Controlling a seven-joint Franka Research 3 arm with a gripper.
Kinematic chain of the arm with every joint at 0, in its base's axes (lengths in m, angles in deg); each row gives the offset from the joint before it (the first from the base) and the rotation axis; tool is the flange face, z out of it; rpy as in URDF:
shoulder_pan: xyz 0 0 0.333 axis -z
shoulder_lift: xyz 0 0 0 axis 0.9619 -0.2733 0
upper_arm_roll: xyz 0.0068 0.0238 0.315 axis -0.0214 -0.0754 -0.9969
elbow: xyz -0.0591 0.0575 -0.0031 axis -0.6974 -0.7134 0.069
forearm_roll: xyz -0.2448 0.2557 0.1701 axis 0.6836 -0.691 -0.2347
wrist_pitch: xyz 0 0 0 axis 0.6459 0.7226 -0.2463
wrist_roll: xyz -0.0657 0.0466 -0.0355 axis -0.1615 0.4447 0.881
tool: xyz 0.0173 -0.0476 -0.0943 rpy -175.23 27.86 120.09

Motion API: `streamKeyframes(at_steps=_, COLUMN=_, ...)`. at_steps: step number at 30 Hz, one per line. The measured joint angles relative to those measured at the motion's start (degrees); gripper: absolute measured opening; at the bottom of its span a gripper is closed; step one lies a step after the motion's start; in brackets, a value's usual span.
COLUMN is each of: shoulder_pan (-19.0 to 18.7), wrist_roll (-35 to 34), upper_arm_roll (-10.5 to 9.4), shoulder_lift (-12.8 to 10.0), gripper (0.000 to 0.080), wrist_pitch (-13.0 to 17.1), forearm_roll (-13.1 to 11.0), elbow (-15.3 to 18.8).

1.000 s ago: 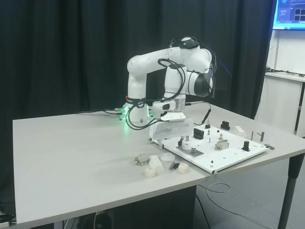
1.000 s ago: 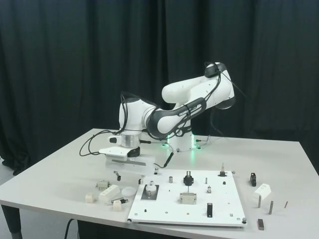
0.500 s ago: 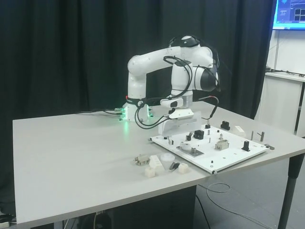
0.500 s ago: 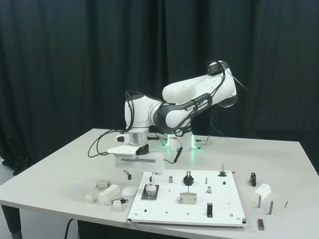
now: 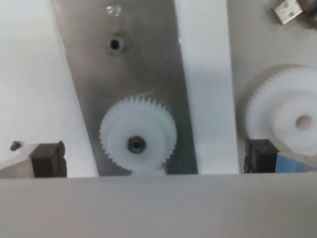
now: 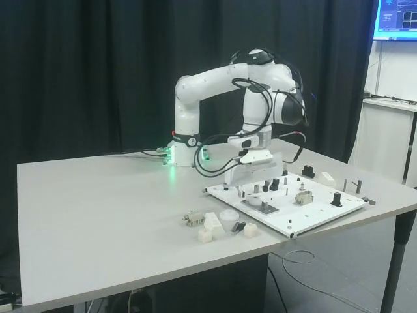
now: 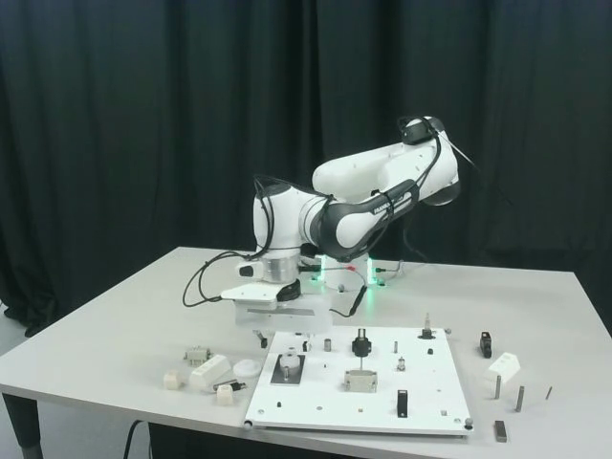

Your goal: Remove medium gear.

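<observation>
Medium gear (image 5: 137,144) is sitting on its grey plate (image 5: 148,74) near the white board's (image 7: 430,402) corner; the gripper (image 5: 148,159), jaws spread wide and empty, should be centring before descending.

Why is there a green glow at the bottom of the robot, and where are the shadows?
First room view: green lights on the arm's base shine onto the grey table. Second room view: the same green glow shows at the base, against a black curtain. Wrist view: the medium gear is brightly lit, and a soft shadow edges the bigger gear.
</observation>
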Motion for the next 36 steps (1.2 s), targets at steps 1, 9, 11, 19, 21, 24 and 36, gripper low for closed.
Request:
streamKeyframes(at_steps=1, shoulder_pan=-0.10, wrist_roll=-0.17, upper_arm_roll=-0.09, shoulder_lift=0.00, gripper=0.0800, wrist_pitch=0.09, forearm_roll=0.06, elbow=0.00)
streamKeyframes(at_steps=9, shoulder_pan=-0.44, wrist_roll=-0.74, upper_arm_roll=-1.05, shoulder_lift=0.06, gripper=0.0800, wrist_pitch=1.31, forearm_roll=0.14, elbow=0.00)
streamKeyframes(at_steps=11, shoulder_pan=-0.44, wrist_roll=-0.87, upper_arm_roll=-1.35, shoulder_lift=0.06, gripper=0.0800, wrist_pitch=1.71, forearm_roll=0.14, elbow=0.00)
streamKeyframes(at_steps=19, shoulder_pan=-0.45, wrist_roll=-1.21, upper_arm_roll=-2.43, shoulder_lift=0.06, gripper=0.0800, wrist_pitch=2.98, forearm_roll=0.13, elbow=0.00)
streamKeyframes(at_steps=21, shoulder_pan=-0.45, wrist_roll=-1.24, upper_arm_roll=-2.64, shoulder_lift=0.07, gripper=0.0800, wrist_pitch=3.24, forearm_roll=0.13, elbow=0.00)
streamKeyframes(at_steps=24, shoulder_pan=-0.45, wrist_roll=-1.31, upper_arm_roll=-2.86, shoulder_lift=0.07, gripper=0.0800, wrist_pitch=3.48, forearm_roll=0.12, elbow=0.00)
streamKeyframes(at_steps=36, shoulder_pan=-0.44, wrist_roll=-1.94, upper_arm_roll=-3.67, shoulder_lift=0.07, gripper=0.0800, wrist_pitch=4.51, forearm_roll=0.04, elbow=0.00)
